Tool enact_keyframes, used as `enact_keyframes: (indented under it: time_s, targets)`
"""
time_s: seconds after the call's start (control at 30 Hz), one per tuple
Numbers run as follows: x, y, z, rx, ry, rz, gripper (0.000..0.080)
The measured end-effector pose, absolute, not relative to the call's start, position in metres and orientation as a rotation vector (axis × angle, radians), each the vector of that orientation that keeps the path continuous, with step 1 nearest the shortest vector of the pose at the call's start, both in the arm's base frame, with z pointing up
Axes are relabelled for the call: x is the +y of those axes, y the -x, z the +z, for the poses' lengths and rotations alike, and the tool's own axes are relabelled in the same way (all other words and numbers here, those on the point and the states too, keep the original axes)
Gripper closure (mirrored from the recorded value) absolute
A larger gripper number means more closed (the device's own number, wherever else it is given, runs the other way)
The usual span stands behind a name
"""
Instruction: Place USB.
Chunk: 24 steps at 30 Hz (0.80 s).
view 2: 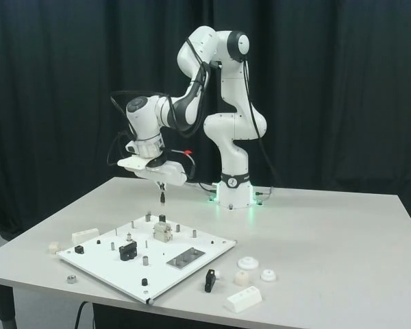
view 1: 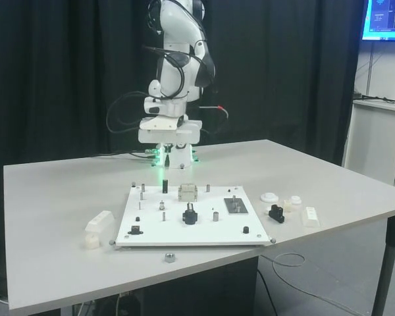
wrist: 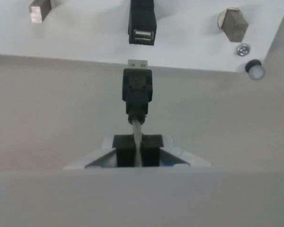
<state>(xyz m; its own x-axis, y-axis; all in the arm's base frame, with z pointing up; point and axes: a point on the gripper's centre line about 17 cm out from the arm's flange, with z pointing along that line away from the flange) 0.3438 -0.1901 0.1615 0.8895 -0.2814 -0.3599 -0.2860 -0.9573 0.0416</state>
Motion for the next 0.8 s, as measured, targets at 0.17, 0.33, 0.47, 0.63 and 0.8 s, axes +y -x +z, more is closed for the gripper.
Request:
enact_keyframes:
  time_s: [0.17,0.33,0.47,0.63,0.8]
  targets:
    - [-0.191,-0.3431,0.1684,0.464,3.047,0.569,0.0777]
    - [-0.1919,-0.3439,0.1711,0.466,3.051,0.56,0.0777]
    - [-0.1916,-0.3444,0.1717,0.464,3.053,0.558,0.0777]
    - [-0.191,-0.3453,0.1718,0.461,3.055,0.555,0.0777]
    - [-0.1907,-0.3466,0.1718,0.462,3.058,0.551,0.0777]
